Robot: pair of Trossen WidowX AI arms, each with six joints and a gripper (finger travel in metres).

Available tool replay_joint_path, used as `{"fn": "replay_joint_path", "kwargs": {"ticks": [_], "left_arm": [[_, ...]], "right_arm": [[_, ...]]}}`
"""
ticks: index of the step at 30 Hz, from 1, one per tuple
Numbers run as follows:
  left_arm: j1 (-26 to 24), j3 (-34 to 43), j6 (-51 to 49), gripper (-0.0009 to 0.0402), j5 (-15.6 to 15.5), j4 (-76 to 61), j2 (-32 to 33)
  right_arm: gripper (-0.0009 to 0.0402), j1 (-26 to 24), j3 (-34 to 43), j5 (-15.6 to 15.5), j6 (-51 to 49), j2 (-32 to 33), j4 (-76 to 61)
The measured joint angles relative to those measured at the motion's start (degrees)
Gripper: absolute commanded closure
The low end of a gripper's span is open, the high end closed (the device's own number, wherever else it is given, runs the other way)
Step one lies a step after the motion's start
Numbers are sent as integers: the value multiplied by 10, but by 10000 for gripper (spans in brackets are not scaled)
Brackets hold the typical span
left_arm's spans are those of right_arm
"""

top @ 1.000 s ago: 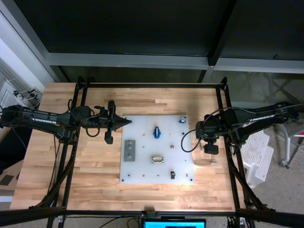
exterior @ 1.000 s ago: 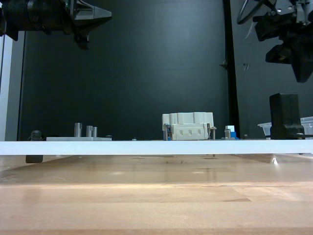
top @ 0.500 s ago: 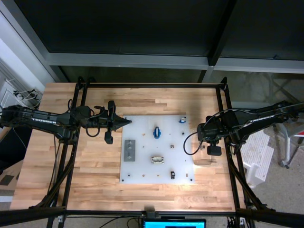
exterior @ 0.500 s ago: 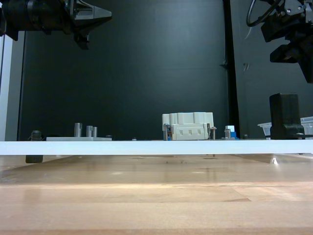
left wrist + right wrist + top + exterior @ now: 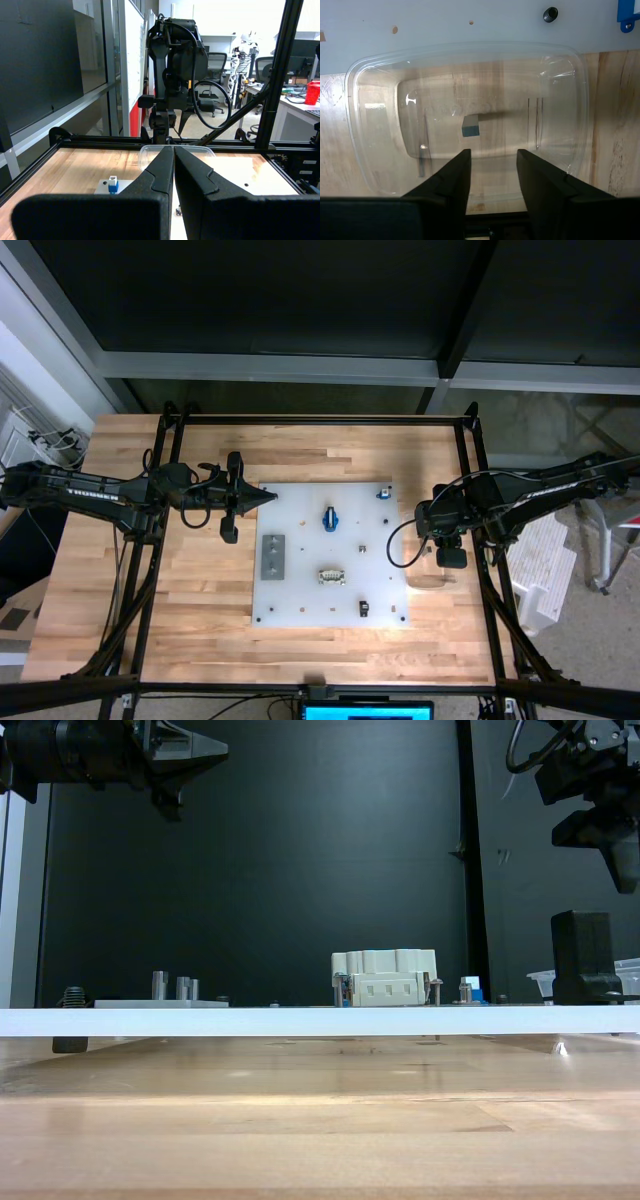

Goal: Pick the 16mm bar and install on taskboard

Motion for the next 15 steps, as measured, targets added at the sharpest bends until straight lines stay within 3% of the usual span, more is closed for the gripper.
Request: {"fn": "replay_joint_path", "kwargs": {"ticks": [3, 15], "left_arm": [[0, 0, 0, 393, 0, 0, 0], [0, 0, 0, 393, 0, 0, 0]], "right_arm": [[235, 1, -5, 13, -1, 0, 2], [228, 3, -49, 15, -26, 0, 37]]}}
